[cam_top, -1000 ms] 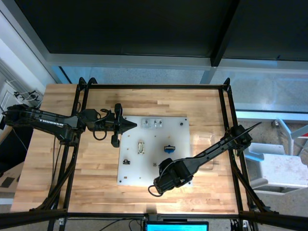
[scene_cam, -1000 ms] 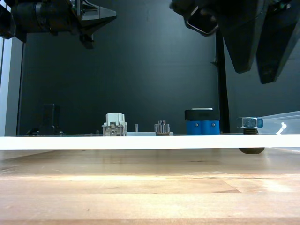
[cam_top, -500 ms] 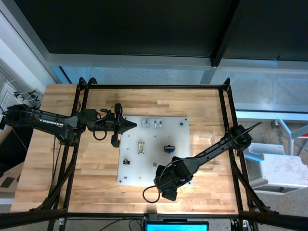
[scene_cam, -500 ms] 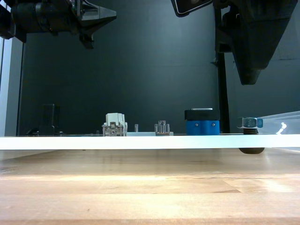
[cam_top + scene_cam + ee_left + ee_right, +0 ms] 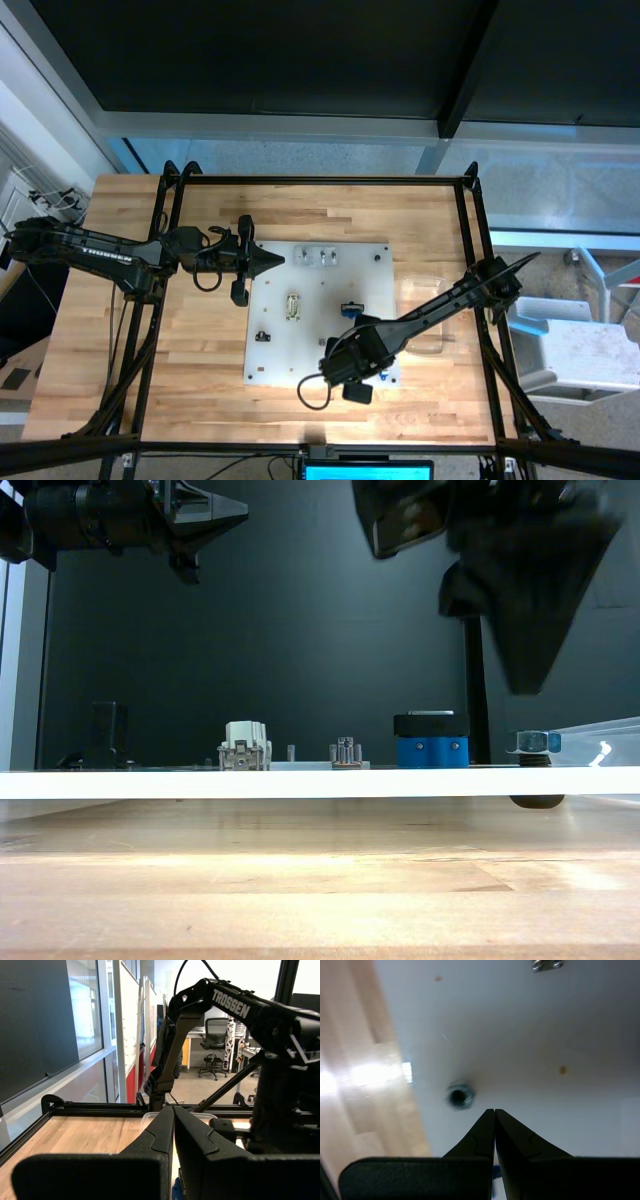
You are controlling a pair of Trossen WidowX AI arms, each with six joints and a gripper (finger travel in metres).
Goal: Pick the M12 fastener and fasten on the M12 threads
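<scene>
One wooden tabletop (image 5: 200,340) carries one white board (image 5: 300,350). Two grippers hang over it: the left gripper (image 5: 173,1115) hovers at the board's far left edge, the right gripper (image 5: 494,1111) above its near right edge, both pairs of fingers (image 5: 475,1140) clenched on nothing. One silver nut (image 5: 533,743) sits on its stud (image 5: 533,761).

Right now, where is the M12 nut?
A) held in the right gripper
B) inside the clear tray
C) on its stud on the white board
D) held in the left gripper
C: the low view shows the nut sitting on its stud; the right gripper hangs shut and empty above the white board, the left gripper shut, raised at the board's far left.
</scene>
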